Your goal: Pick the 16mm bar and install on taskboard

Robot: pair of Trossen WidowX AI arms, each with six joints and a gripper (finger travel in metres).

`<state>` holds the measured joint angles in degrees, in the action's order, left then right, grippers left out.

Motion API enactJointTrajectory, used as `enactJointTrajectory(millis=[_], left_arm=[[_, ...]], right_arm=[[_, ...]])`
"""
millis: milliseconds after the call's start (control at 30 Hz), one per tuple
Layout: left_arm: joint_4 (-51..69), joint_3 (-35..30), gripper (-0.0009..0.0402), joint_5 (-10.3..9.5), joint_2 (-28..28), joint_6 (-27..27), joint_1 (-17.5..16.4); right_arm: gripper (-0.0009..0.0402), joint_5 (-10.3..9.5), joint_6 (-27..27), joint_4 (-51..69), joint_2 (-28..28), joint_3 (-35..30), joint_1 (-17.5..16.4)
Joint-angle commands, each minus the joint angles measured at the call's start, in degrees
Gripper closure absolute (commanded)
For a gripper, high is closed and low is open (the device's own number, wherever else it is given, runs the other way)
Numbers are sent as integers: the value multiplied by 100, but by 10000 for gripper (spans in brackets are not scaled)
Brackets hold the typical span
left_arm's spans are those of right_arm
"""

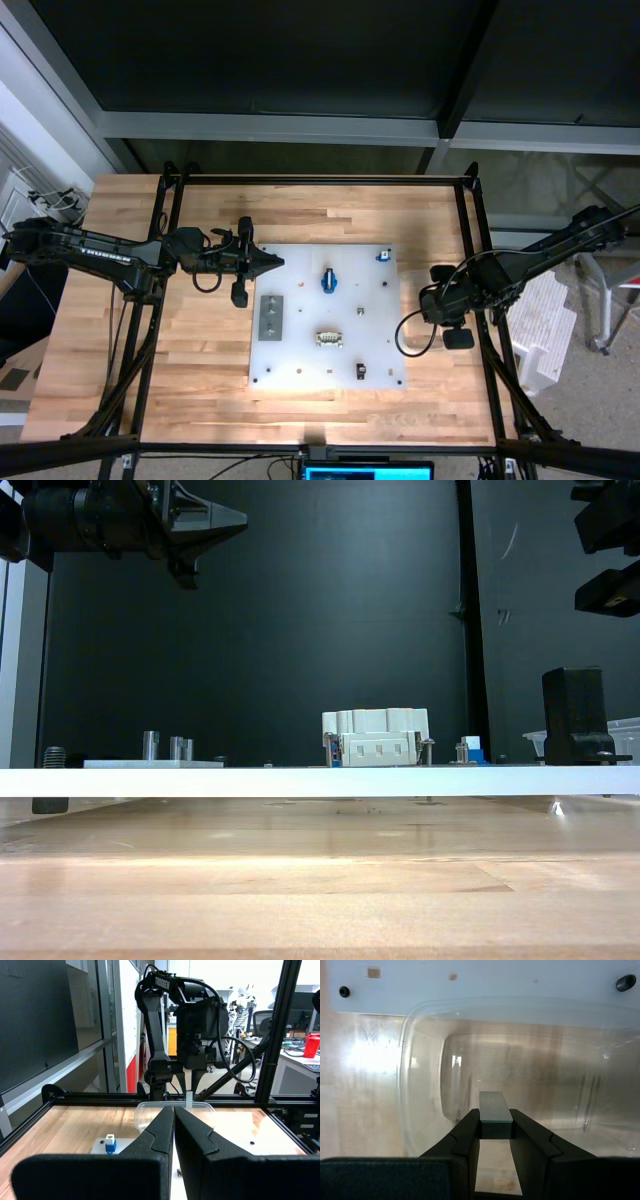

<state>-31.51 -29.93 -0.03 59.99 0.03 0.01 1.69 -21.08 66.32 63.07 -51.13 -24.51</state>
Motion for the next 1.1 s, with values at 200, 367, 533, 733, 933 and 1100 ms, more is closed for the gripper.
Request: enactJointTrajectory(millis=[200,367,533,733,933,1100], left_arm=[[-2,-2,393,0,0,-2,0],[-2,-2,393,0,2,-2,-2],[-2,-2,393,0,2,-2,-2],[-2,-2,393,0,0,-2,0],[-2,-2,393,0,2,-2,0],[-2,-2,393,0,0,-2,0]], right_arm=[[393,15,-433,9,136,-42,-52],[393,63,-695,11,540,-378,-247],[393,186,-929,24,1108,-846,-448],[393,175,-1088,-28,1779,-1425,-739],[393,175,-1255,-68,2337,-1888,-861],[393,184,-1311,-146,2712,-2173,-990]])
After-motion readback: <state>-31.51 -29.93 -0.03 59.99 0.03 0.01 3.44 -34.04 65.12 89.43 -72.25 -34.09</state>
